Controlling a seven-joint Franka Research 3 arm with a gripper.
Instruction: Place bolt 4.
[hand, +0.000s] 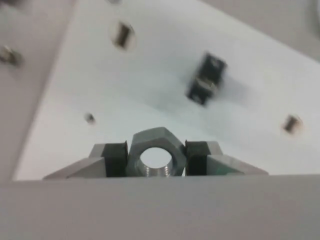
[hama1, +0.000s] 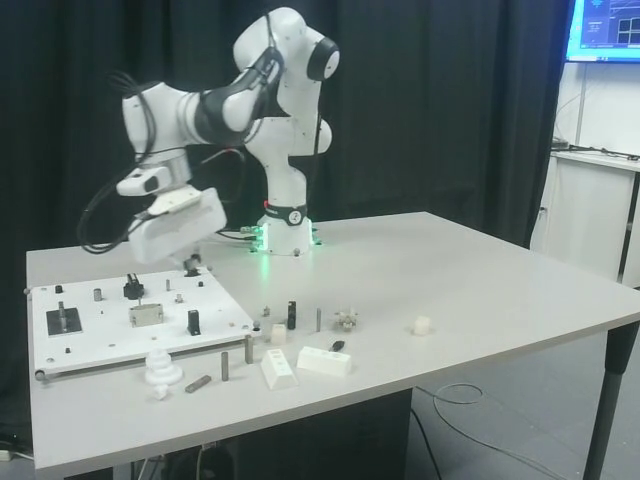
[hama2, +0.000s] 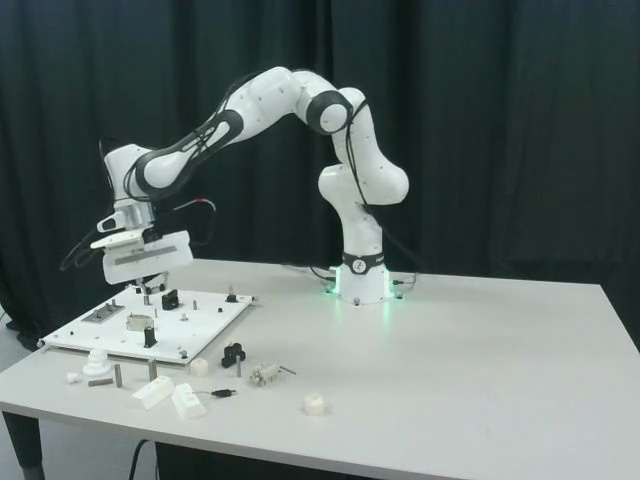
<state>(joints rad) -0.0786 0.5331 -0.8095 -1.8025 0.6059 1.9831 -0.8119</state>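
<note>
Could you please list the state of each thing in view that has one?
gripper: shut on the hex part, above the board.
hex part: held between the fingers, its hole facing the wrist camera.
white board: flat on the table.
black block: standing on the board.

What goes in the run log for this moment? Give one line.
phase: carry | gripper: shut on hex-headed part | position: above white board, not touching | black clip: on board, ahead | placed: not yet

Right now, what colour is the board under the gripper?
White; the board shows best in the second room view, below the gripper.
</note>
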